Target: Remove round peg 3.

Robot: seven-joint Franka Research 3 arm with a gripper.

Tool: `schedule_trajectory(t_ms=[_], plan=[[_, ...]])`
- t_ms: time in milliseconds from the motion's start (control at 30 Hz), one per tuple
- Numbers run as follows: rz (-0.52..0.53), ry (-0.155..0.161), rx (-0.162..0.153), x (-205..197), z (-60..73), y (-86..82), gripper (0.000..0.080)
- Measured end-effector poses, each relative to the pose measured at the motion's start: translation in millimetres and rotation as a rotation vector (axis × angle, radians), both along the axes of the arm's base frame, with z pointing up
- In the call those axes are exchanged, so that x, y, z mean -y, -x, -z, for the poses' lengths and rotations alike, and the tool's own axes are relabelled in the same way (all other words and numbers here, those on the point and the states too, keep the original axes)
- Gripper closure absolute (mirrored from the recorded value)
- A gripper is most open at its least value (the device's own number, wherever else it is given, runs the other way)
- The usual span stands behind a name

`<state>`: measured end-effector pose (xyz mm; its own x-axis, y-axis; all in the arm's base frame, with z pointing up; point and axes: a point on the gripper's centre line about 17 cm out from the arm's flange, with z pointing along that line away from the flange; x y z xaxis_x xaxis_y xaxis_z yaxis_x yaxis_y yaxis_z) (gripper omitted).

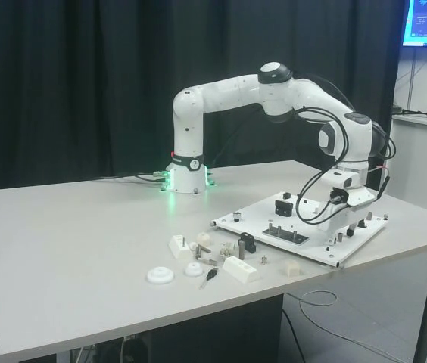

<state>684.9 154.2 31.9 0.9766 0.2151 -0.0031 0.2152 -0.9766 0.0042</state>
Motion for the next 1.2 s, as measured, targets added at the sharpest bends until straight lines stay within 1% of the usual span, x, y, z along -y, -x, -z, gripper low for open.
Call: schedule_trajectory(t_ms=[267,300,567,600,767,800,1067,1200], plan=[[0.010,0.005,-0.001,1.4,0.2,0.3,0.0012],[0.010,0.005,-0.001,1.5,0.1,0.3,0.0316],[0.015,0.006,0.000,2.1,0.1,0.0,0.0316],[0.015,0.006,0.000,2.1,0.1,0.0,0.0614],[0.017,0.007,0.000,2.7,0.1,0.0,0.0614],[0.017,0.007,0.000,2.7,0.1,0.0,0.0693],[0.021,0.009,-0.002,2.9,-0.8,0.7,0.0693],[0.021,0.010,-0.004,3.2,-5.4,1.0,0.0694]])
